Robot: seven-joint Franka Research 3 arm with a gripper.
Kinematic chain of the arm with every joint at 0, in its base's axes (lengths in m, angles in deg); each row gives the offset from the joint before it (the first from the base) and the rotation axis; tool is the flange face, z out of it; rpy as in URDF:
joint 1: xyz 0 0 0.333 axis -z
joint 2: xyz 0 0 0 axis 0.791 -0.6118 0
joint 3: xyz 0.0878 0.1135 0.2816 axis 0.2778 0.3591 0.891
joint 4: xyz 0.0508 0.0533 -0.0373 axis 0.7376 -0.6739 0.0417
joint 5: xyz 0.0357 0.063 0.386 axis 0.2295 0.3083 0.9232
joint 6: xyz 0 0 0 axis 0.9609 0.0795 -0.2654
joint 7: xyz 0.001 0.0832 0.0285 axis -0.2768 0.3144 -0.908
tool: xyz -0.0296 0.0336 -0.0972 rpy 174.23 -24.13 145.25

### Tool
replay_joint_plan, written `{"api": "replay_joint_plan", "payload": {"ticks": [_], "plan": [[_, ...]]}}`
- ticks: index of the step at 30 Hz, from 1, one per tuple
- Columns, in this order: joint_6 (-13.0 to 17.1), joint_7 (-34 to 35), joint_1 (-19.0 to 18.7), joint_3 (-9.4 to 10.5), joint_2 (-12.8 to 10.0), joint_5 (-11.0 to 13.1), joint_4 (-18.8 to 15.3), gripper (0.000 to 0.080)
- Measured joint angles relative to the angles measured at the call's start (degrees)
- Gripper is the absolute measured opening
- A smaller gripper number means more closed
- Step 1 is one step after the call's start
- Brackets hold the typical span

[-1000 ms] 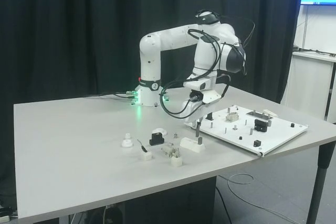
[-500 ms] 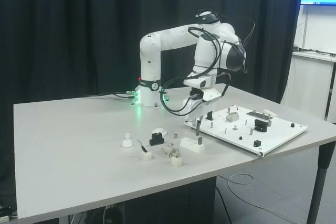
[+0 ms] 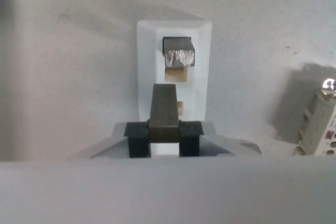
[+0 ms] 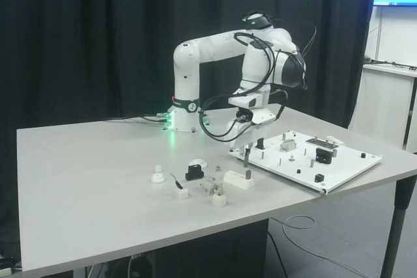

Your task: Insert square peg 3.

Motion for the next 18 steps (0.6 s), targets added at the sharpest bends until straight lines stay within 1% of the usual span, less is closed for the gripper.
{"api": "replay_joint_plan", "payload": {"ticks": [4, 8, 14, 18], "plan": [[-0.3, 1.5, -0.4, -0.20, 0.1, 0.0, 0.0, 0.0111], [-1.3, 3.7, -1.2, -0.67, 0.3, 0.0, -0.2, 0.0111], [-4.6, 6.2, -3.1, -2.36, 0.3, -0.1, -0.6, 0.0111], [-7.0, 8.2, -4.9, -3.68, 0.4, -0.7, -1.1, 0.0111]]}}
